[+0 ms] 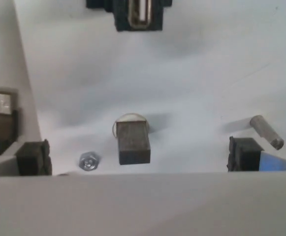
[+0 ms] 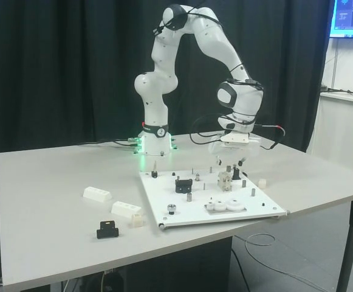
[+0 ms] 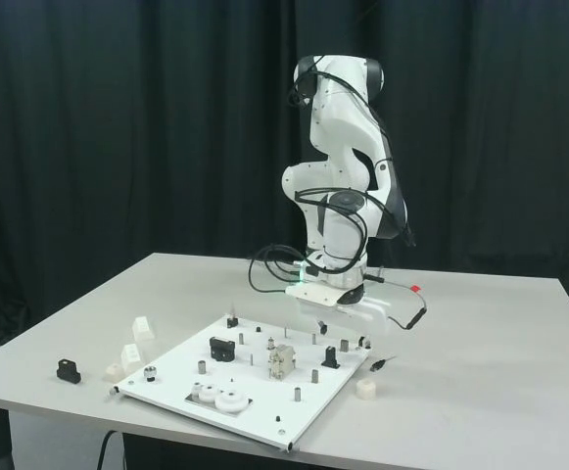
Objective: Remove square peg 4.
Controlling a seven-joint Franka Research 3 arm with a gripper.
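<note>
Around you, a black curtain (image 2: 54,61) closes off the room, and only the first room view catches a screen (image 2: 351,18) high beside it. The grey table (image 2: 42,176) carries the white arm (image 2: 194,36), bolted at the far edge with a green light (image 2: 141,143) at its base. A white board (image 2: 158,201) lies flat at the front edge. Both room views show the arm folded down over the board's far side, towards the corner where a small white cube (image 3: 365,389) sits just off the board. From out there you cannot pick out what lies under the wrist. The wrist view does that for you. The gripper (image 1: 138,157) is spread wide, with a black fingertip (image 1: 33,158) on either side of the square peg (image 1: 133,142) and neither touching it. The peg stands upright, seated in the board, midway between them. That view alone shows a USB socket (image 1: 140,14), a USB plug (image 1: 2,118) just off the board's edge, a grey pin (image 1: 267,132) and a small nut (image 1: 88,161) near the peg. Only the room views show two white blocks (image 2: 97,194) and a black part (image 2: 107,229) lying on the table well apart from the board, and white gears (image 2: 228,205) at the board's front edge.
</note>
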